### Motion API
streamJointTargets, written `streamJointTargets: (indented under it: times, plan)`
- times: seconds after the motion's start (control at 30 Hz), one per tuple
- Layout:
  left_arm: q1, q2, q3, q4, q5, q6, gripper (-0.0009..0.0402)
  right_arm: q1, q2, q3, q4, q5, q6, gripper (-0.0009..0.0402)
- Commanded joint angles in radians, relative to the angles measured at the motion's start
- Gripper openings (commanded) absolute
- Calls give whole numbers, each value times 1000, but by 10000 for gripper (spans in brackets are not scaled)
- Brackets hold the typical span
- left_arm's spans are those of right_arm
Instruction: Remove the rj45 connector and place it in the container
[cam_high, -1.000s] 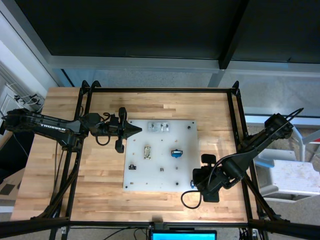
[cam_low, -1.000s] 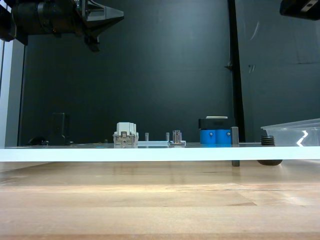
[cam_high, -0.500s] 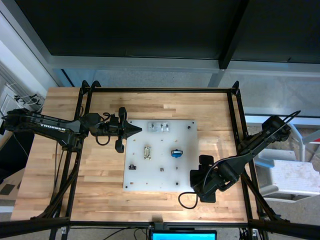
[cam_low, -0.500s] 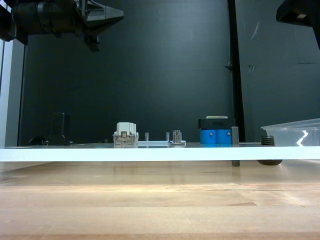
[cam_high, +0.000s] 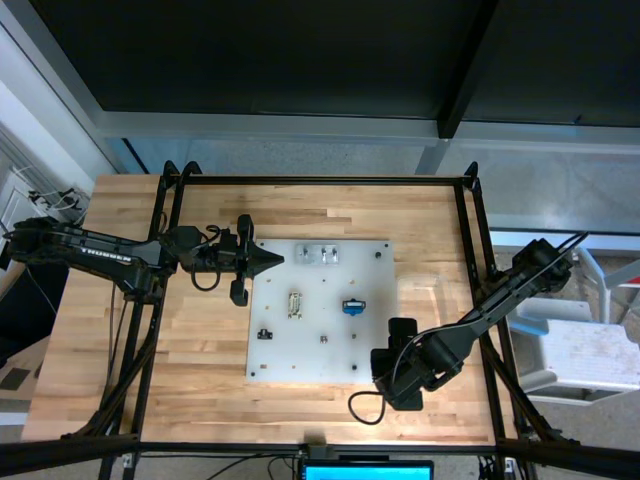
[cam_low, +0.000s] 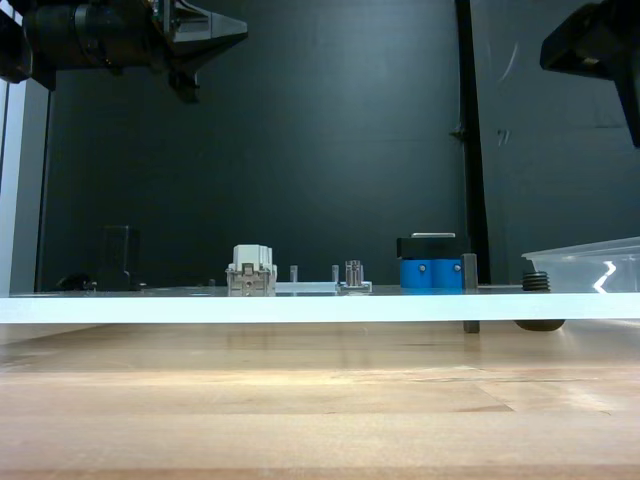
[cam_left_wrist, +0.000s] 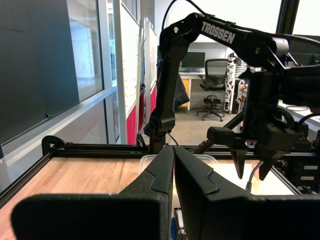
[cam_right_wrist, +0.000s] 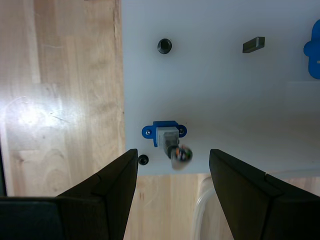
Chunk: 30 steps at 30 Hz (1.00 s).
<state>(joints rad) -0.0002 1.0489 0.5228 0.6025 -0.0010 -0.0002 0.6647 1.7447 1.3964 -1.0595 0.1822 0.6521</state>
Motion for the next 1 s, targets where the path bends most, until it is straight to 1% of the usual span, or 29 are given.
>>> streamJointTargets:
  times: [0.03, 0.6, 0.9, 1.0]
  plan:
    - [0, 0, 0, 0, 0, 0, 1, -5, 14, -10, 12, 2, -7, 199]
    - [0, 0, 0, 0, 0, 0, 1, -19, 14, -102, 128, -1, -30, 176]
    - [0, 0, 0, 0, 0, 0, 1, -26, 13, -111, 132, -1, -41, 175]
    - [0, 0, 0, 0, 0, 0, 1, -26, 13, -111, 126, -3, -44, 168]
